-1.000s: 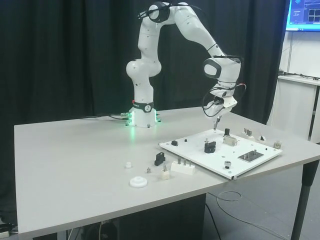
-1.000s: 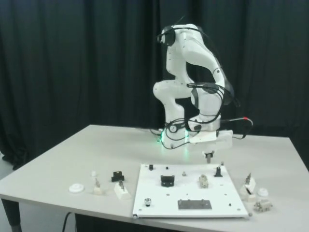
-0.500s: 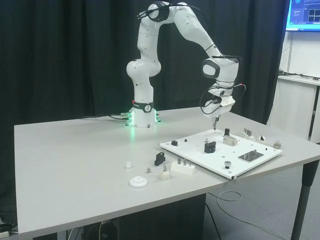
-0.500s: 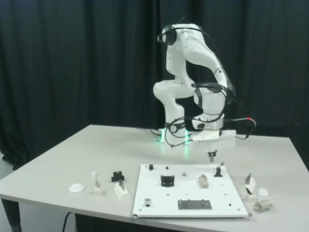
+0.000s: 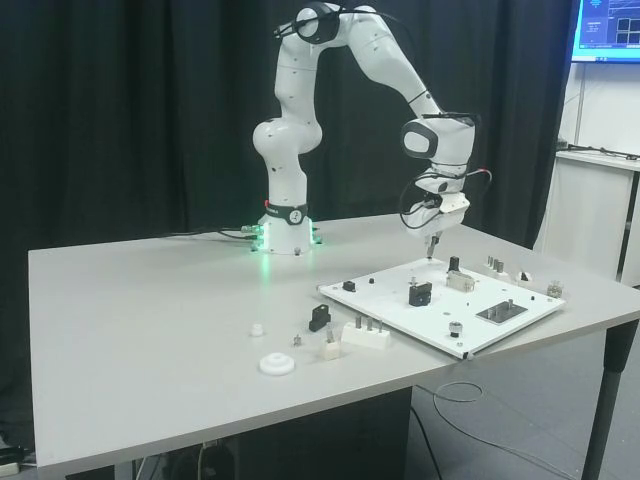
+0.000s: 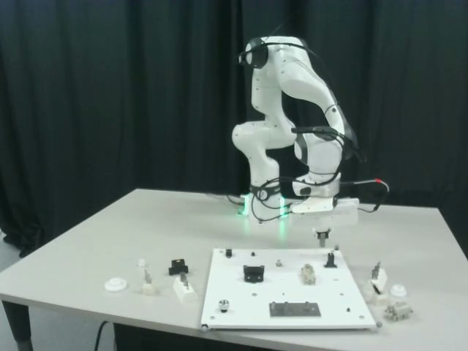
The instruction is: Insert square peg 4.
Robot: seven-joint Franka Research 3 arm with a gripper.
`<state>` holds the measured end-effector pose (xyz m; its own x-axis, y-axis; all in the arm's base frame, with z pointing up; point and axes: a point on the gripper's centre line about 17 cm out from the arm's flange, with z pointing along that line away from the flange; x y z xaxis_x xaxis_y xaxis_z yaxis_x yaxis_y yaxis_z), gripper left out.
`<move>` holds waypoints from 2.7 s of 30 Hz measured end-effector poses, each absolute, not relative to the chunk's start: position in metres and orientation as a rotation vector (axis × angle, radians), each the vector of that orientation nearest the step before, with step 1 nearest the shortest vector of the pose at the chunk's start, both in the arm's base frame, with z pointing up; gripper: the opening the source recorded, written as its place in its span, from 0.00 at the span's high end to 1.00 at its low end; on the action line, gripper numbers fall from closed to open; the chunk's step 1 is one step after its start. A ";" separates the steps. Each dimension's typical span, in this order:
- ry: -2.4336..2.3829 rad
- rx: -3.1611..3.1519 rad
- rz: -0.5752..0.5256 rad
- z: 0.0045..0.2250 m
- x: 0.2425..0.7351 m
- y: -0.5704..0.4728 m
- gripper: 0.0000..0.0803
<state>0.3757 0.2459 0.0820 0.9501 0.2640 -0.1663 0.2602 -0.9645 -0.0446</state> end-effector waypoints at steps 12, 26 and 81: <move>-0.394 -3.086 0.262 0.078 0.369 0.251 0.81; -0.434 -3.089 0.248 0.074 0.364 0.253 0.81; -0.428 -3.086 0.196 0.056 0.373 0.256 0.81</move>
<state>0.3728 0.2555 0.0560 0.9546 0.2720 -0.1214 0.2695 -0.9623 -0.0365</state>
